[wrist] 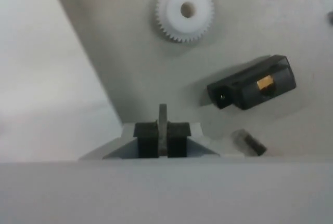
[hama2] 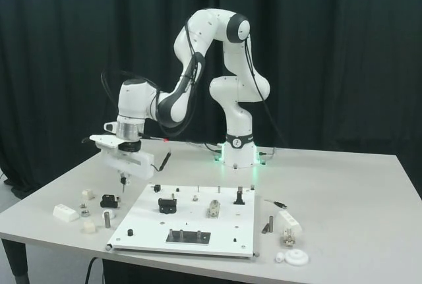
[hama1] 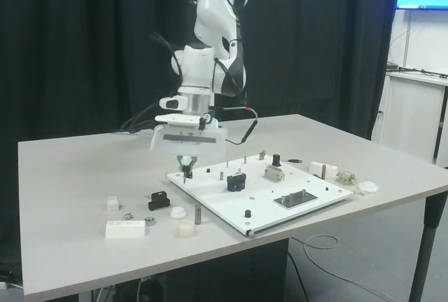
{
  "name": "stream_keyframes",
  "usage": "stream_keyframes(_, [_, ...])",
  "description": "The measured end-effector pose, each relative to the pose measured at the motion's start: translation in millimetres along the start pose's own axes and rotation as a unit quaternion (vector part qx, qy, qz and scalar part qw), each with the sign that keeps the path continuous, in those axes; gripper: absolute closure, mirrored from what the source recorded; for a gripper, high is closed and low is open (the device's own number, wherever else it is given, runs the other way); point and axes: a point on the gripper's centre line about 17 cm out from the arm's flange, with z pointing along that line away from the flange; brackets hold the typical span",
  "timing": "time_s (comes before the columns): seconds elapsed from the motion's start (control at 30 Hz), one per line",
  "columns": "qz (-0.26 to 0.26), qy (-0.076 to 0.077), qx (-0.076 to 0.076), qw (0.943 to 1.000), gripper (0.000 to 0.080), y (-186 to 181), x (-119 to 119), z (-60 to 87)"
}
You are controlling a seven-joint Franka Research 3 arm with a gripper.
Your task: Place square peg 1.
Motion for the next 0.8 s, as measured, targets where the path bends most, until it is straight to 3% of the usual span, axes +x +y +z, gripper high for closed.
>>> stream_keyframes(0.37, [-0.018,0.006,0.022,0.9996,0.0772,3.1,0.1,25.5])
stream_keyframes(0.8, [-0.024,0.008,0.023,0.9994,0.0772,9.1,6.6,31.9])
